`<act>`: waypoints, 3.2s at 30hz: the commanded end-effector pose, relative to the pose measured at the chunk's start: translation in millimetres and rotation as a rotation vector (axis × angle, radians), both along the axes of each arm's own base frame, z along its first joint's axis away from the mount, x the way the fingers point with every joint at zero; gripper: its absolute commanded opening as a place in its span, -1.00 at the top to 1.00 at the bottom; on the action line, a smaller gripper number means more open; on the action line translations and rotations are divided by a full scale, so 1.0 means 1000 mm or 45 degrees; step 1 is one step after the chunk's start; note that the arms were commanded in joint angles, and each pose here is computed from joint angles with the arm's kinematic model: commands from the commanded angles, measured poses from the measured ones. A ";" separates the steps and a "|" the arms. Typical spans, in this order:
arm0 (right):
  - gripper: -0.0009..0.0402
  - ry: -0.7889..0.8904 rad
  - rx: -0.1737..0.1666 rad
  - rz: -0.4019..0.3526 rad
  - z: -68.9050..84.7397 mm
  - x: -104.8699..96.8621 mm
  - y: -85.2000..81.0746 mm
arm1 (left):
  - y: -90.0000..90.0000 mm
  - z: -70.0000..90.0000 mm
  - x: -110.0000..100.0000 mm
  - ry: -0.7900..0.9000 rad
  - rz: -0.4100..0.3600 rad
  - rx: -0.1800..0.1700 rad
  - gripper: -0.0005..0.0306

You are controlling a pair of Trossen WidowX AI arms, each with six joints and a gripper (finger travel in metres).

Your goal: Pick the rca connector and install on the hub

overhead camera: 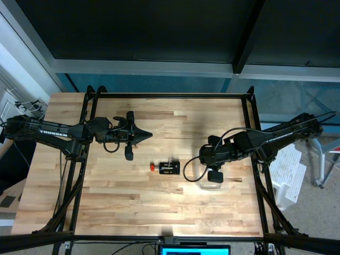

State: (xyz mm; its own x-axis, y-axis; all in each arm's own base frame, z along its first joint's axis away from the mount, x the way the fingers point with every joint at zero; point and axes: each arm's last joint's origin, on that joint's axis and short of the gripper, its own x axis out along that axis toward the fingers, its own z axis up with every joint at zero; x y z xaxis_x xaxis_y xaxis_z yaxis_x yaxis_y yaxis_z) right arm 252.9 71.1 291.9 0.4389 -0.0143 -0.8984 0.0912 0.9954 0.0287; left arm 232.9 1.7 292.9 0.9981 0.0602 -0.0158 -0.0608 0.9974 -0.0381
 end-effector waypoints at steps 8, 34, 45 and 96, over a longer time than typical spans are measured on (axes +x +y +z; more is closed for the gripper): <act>0.96 0.032 -0.018 -0.002 -0.003 0.027 0.002 | 0.000 0.000 0.000 0.000 0.000 0.000 0.96; 0.96 0.143 -0.053 -0.028 -0.019 0.088 -0.003 | 0.000 0.000 0.000 0.000 0.000 0.000 0.96; 0.96 0.173 -0.056 -0.047 -0.030 0.117 -0.001 | 0.000 0.000 0.000 0.000 0.000 0.000 0.96; 0.96 0.267 -0.063 -0.031 -0.062 0.141 -0.002 | 0.000 0.000 0.000 0.000 0.000 0.000 0.96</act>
